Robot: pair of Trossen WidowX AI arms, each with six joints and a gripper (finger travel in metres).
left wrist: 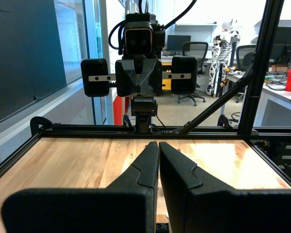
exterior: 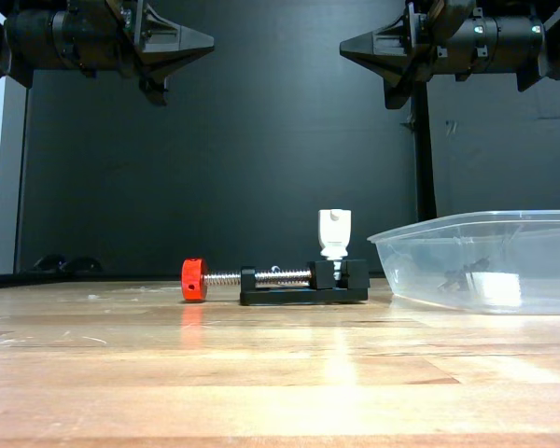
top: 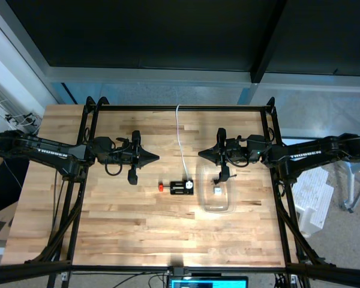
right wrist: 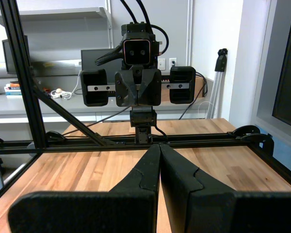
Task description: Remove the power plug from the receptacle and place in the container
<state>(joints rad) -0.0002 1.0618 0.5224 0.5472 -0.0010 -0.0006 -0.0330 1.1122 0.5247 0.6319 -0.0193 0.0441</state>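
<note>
Nearest: clear container (exterior: 406, 266) on wooden counter (top: 108, 210), just right of black clamp (exterior: 303, 285). Inside it, black power plug (exterior: 459, 277) lying loose beside small white cube (exterior: 500, 286). White socket (exterior: 334, 231) upright in clamp, white cord (top: 180, 135) running from it toward counter's far edge; red knob (exterior: 194, 280) at clamp's left end. Left gripper (top: 156, 158) hanging high over counter, left of clamp, jaws clenched, grasping nothing. Right gripper (top: 200, 155) likewise aloft, near container's far end, jaws clenched, empty.

I get the high view looking down from the near edge of the table (top: 108, 240), and the low view level from there. Wrist cameras sight along the left hand (left wrist: 158, 144) and right hand (right wrist: 160, 144), facing each other above mid-table.
</note>
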